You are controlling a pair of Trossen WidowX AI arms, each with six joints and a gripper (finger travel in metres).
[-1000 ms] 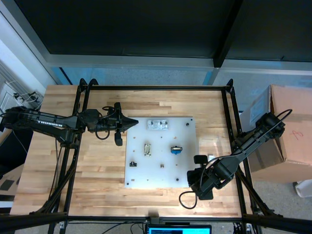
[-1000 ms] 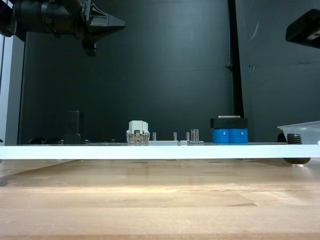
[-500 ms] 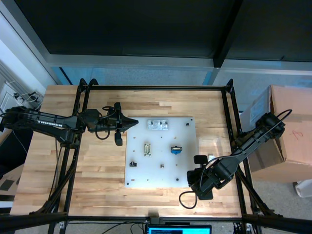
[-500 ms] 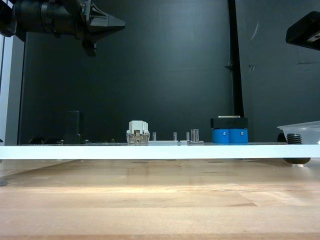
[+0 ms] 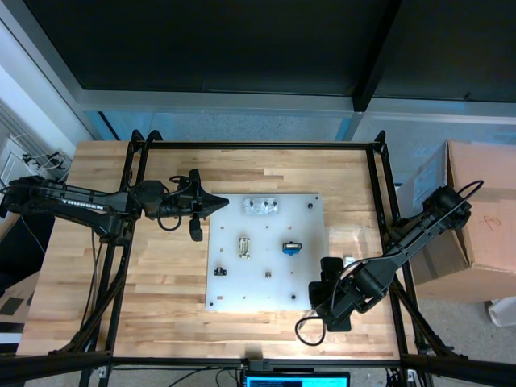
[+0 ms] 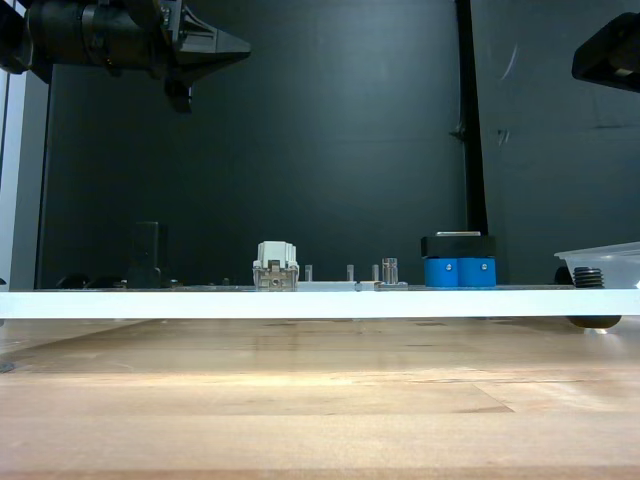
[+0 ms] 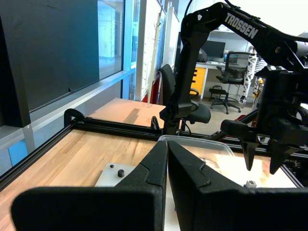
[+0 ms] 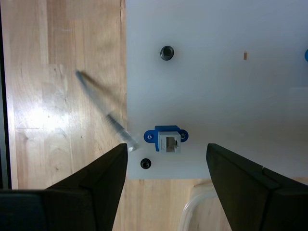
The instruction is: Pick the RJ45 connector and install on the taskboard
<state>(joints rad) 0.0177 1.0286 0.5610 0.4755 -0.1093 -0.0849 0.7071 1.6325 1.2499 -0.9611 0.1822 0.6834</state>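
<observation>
The RJ45 connector [image 8: 166, 140], a grey jack in a blue flanged housing, lies flat on the white taskboard [image 8: 216, 86] near its corner. I cannot tell how deep it sits. My right gripper [image 8: 166, 147] hangs above it, open, one finger on each side and neither touching. From above, the right gripper [image 5: 317, 293] covers the board's near right corner and hides the connector. In the left wrist view the right gripper [image 7: 262, 166] points down with its fingers apart. My left gripper [image 5: 222, 202] is shut and empty, high over the taskboard's [image 5: 266, 282] far left edge.
A second blue block [image 5: 291, 247] with a dark top, a pale socket [image 5: 243, 247] and a metal bracket [image 5: 261, 207] stand on the board. A clear plastic tray [image 8: 197, 202] lies just past the board's right edge. A blurred grey streak [image 8: 103, 113] crosses the wooden table.
The right gripper's fingers have spread apart over the board's near right corner. The left arm has not moved.
</observation>
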